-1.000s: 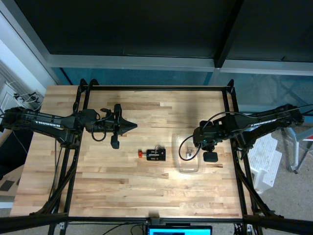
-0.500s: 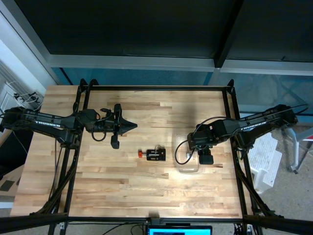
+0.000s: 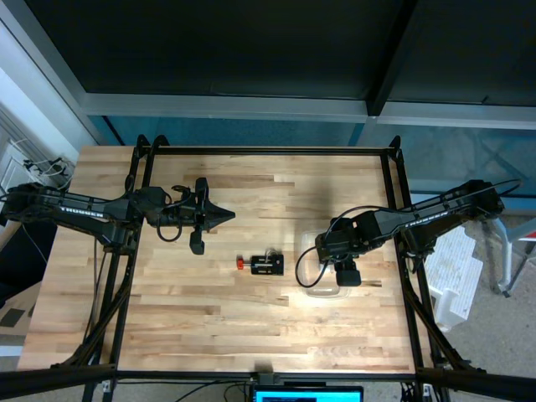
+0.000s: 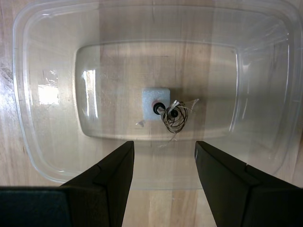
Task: Pick the rca connector and install on the hub
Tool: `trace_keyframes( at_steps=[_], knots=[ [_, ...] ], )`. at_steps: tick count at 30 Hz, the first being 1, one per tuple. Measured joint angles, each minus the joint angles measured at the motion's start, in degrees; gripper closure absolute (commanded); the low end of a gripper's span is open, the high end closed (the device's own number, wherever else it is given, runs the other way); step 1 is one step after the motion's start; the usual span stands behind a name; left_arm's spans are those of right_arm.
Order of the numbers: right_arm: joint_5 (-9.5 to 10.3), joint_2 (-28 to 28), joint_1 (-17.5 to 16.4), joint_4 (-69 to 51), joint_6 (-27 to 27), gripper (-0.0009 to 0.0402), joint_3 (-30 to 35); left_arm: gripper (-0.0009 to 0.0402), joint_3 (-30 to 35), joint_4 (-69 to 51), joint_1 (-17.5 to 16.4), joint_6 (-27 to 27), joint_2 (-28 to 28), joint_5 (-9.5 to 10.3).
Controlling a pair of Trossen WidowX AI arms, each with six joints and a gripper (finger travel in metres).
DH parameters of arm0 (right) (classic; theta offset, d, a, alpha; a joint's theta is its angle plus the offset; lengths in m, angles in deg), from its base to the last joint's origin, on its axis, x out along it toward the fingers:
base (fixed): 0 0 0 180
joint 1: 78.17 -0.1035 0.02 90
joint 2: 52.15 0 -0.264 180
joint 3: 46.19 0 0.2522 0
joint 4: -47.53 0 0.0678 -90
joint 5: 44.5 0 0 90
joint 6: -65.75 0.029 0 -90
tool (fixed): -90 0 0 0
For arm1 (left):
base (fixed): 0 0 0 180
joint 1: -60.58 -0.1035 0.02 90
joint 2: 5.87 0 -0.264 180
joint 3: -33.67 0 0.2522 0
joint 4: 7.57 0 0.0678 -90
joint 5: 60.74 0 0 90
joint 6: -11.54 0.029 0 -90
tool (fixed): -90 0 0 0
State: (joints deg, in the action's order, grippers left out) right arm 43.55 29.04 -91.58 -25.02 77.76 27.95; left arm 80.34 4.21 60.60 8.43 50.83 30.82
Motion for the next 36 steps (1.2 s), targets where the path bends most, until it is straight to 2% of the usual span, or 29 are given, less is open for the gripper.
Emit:
trace_keyframes(
  at_steps=[5,10,17,36],
  knots=[
    [-0.28,0.0,-0.2,0.2,0.8,0.0216,-0.9,0.0393,0.0,0.0,0.0,0.0,0.0,0.02],
    [-1.44,0.0,-0.4,1.0,1.2,0.0216,-2.0,0.0393,0.0,0.0,0.0,0.0,0.0,0.00],
    [-1.49,0.1,-0.8,4.0,1.2,0.0216,-3.7,0.0393,0.0,0.0,0.0,0.0,0.0,0.00],
    [-1.49,5.6,-1.1,8.6,1.0,0.0217,-4.0,0.0393,0.0,0.0,0.0,0.0,0.0,0.02]
  ],
)
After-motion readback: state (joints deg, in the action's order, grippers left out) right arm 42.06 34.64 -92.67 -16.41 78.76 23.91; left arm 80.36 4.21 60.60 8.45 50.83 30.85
